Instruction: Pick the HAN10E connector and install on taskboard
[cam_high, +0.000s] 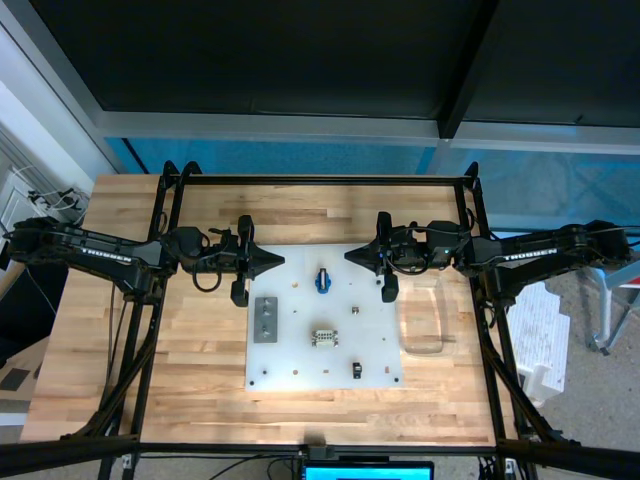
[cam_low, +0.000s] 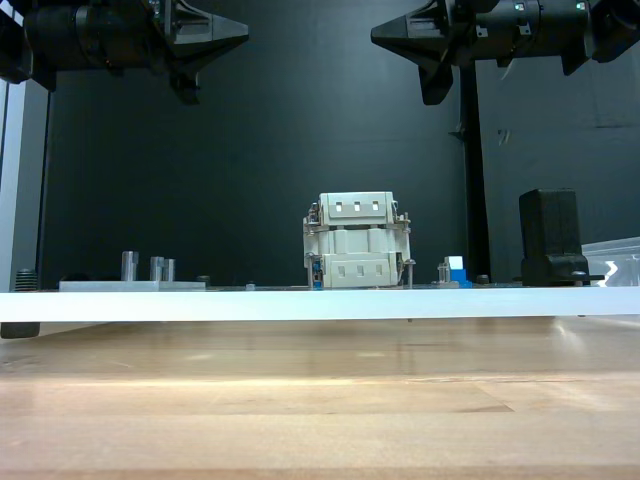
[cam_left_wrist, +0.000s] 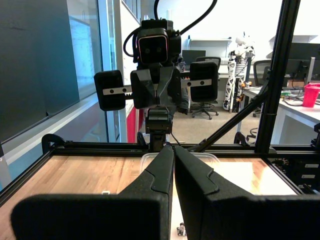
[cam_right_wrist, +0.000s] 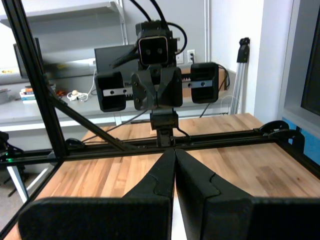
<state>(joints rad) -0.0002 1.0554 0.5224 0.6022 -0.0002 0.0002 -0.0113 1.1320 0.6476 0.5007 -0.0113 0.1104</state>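
The pale grey-beige rectangular HAN10E connector (cam_high: 323, 339) is sitting mid-board on the flat white taskboard (cam_high: 283, 358) while the left gripper (cam_high: 283, 259) and right gripper (cam_high: 347, 256) are hovering above its far edge, both pinched closed and empty.

A pale wooden butcher-block desk (cam_high: 180, 400) of glued strips carries everything. At its middle lies a large flat white rectangular plate, the taskboard (cam_high: 290, 365), its long sides running away from the near edge. In the low view the plate sits slightly raised, with a shadowed gap beneath it. Just beside the plate's right edge rests a clear plastic tray (cam_high: 424, 350); whether the two touch cannot be told. A black metal frame (cam_high: 320, 180) stands around the desk's borders.
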